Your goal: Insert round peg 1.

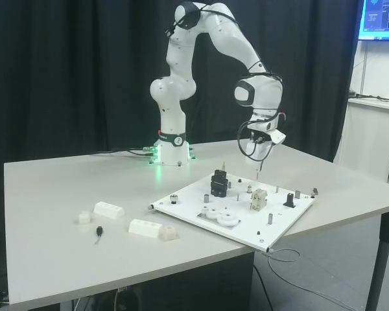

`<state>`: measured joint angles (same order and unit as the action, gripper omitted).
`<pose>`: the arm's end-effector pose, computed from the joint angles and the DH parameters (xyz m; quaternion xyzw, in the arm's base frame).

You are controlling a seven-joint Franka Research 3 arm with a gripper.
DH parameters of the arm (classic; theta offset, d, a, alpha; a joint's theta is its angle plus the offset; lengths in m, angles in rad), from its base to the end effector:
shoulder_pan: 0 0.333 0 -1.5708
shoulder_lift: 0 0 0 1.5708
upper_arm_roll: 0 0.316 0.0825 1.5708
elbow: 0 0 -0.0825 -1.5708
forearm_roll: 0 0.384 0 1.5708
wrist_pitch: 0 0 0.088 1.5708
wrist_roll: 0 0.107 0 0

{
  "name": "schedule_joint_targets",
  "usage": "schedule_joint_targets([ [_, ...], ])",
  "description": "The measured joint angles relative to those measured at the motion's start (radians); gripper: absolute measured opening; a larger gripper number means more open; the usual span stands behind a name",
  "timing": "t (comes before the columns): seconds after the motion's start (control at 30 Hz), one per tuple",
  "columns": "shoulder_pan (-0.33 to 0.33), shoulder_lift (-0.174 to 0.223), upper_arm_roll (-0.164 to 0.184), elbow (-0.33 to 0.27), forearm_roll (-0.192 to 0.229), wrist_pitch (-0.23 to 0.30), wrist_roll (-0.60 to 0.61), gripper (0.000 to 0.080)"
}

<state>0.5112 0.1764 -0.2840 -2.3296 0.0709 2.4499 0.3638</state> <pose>0.5005 0.1143 0.2615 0.9952 -0.0945 -0.0221 0.0095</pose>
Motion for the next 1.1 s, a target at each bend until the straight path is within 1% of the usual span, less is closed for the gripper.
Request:
schedule_joint_targets([
  [0.27, 0.000, 0.008, 0.005, -0.013, 0.000, 0.030, -0.004, 0.0016],
  [0.67, 0.000, 0.030, 0.017, -0.022, 0.000, 0.073, -0.009, 0.0016],
  [1.1, 0.000, 0.049, 0.025, -0.022, 0.000, 0.096, -0.009, 0.0016],
])
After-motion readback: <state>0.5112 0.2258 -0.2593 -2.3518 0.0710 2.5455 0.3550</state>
